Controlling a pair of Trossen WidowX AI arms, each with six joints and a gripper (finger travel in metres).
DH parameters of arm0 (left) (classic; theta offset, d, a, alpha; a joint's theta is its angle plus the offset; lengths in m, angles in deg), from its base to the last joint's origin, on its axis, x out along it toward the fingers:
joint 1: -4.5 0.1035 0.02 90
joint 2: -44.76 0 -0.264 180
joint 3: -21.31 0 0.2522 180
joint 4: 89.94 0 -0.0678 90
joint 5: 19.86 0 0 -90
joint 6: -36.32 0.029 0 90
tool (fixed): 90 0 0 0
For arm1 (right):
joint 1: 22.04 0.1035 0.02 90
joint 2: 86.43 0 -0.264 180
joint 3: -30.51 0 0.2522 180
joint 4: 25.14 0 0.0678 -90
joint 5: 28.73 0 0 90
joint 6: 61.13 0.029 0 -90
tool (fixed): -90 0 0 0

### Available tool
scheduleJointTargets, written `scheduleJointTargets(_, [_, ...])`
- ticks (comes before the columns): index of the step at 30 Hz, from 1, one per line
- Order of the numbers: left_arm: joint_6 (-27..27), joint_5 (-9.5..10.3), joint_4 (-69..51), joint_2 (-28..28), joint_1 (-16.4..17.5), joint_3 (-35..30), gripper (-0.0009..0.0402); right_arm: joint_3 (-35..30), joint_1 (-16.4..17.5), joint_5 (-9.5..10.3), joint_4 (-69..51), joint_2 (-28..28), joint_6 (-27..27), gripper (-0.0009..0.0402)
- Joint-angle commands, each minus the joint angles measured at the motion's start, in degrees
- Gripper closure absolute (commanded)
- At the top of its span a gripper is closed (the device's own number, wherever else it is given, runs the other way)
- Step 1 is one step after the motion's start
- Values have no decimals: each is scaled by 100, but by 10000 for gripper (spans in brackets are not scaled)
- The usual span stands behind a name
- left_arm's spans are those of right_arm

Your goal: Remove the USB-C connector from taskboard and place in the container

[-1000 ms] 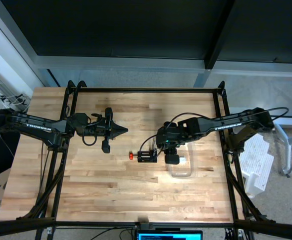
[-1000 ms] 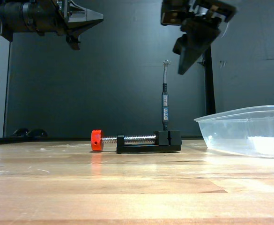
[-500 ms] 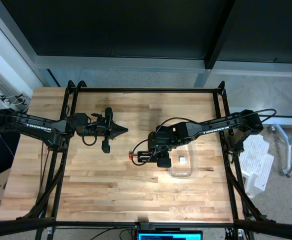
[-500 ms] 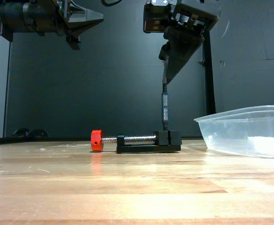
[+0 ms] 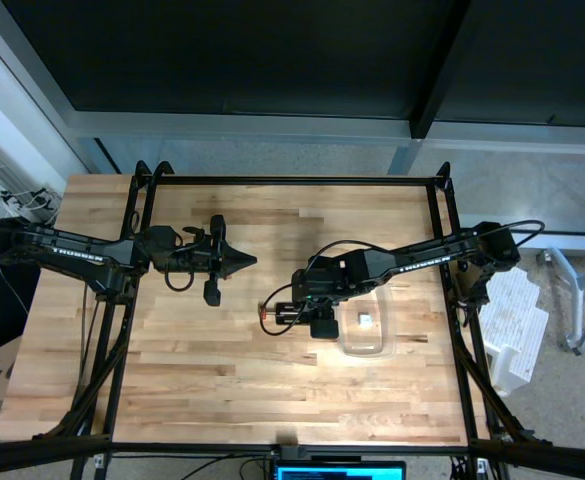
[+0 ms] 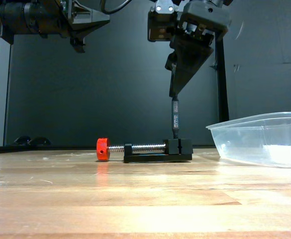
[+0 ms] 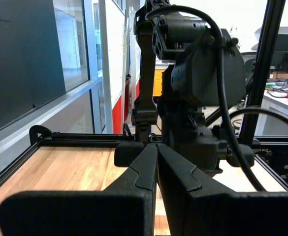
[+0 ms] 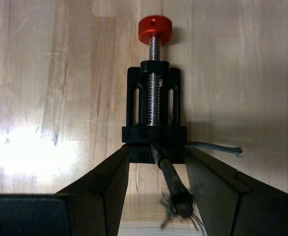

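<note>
**Right gripper poised over the plug:** The right gripper [image 6: 174,93] points straight down, its fingers [image 8: 109,182] spread and closed on nothing. The left gripper [image 6: 104,18] hangs high and well apart from it, with its fingers pressed together and nothing held.

The container [image 6: 254,142], a clear plastic tub, sits on the wooden table [image 5: 192,380] near the right gripper, on the side away from the left one. The only thing visible inside it is a small white square piece [image 5: 366,319].

The taskboard [image 6: 157,152] lies directly beneath the right gripper, and its red knob [image 6: 102,149] points toward the left arm.

The USB-C connector [image 6: 175,118] stands upright in the taskboard. Its top reaches up between the right gripper's open fingers, with a gap on either side.
</note>
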Motion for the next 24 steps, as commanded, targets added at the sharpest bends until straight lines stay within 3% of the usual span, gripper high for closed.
scheduleJointTargets(1, [2, 0, -2, 0, 0, -2, 393, 15, 0, -7, 35, -55, -22, 236])
scheduleJointTargets(6, [2, 0, 2, 0, 2, -2, 393, 31, 0, -11, 55, -116, -55, 236])
scheduleJointTargets(9, [2, 0, -2, 0, 0, -2, 393, 39, 0, -166, 57, -116, -61, 236])
scheduleJointTargets(24, [2, 0, 2, 0, 0, -2, 393, 96, 0, -140, 70, -116, -59, 283])
